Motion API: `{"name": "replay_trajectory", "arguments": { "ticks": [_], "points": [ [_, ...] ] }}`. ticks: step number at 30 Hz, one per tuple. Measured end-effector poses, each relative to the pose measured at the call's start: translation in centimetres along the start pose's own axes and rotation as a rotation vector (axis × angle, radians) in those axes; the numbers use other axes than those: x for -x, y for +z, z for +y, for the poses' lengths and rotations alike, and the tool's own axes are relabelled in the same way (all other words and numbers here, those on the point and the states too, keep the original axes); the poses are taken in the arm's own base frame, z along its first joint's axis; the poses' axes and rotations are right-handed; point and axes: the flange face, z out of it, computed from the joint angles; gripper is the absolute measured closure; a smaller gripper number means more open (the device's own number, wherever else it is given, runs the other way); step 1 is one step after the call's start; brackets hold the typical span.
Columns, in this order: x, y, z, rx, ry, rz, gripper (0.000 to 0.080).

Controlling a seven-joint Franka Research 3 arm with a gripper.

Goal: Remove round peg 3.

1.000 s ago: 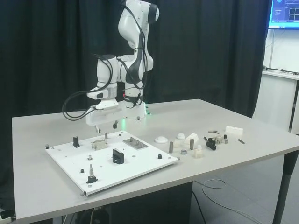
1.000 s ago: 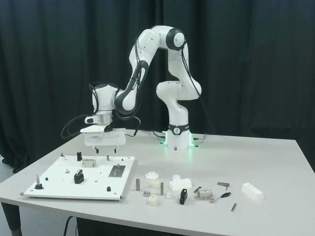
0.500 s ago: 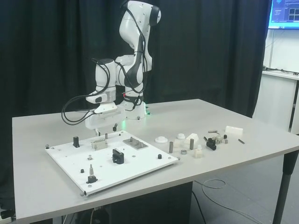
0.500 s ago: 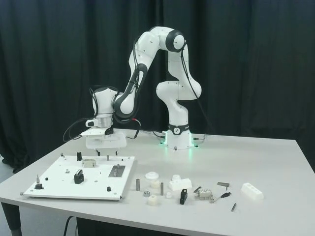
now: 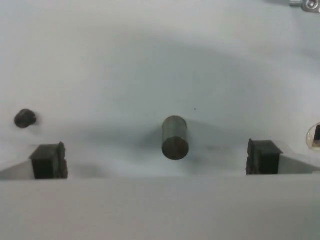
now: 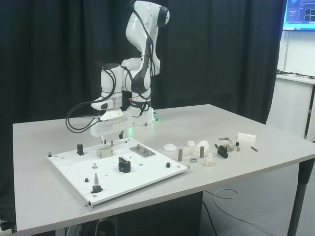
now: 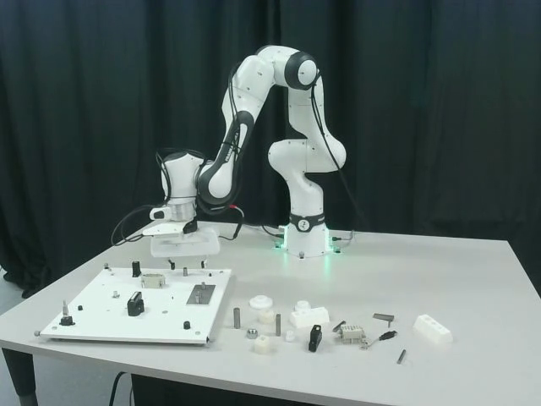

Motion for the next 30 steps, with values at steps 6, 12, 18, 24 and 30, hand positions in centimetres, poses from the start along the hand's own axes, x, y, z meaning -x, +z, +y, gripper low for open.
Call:
{"name": "replay_trajectory", "arguments": {
  "ticks": [6,12,18,24,30],
  "points": [
    [0.17,0.14,0.01,0.002,-0.007,0.001,0.0003],
    [0.28,0.22,0.05,0.007,-0.016,0.007,0.0003],
    [0.34,0.27,0.1,0.011,-0.021,0.012,0.0003],
    [0.29,0.31,0.16,0.017,-0.023,0.019,0.0003],
    [0.18,0.4,0.21,0.027,-0.023,0.029,0.0003]
  ]
}}
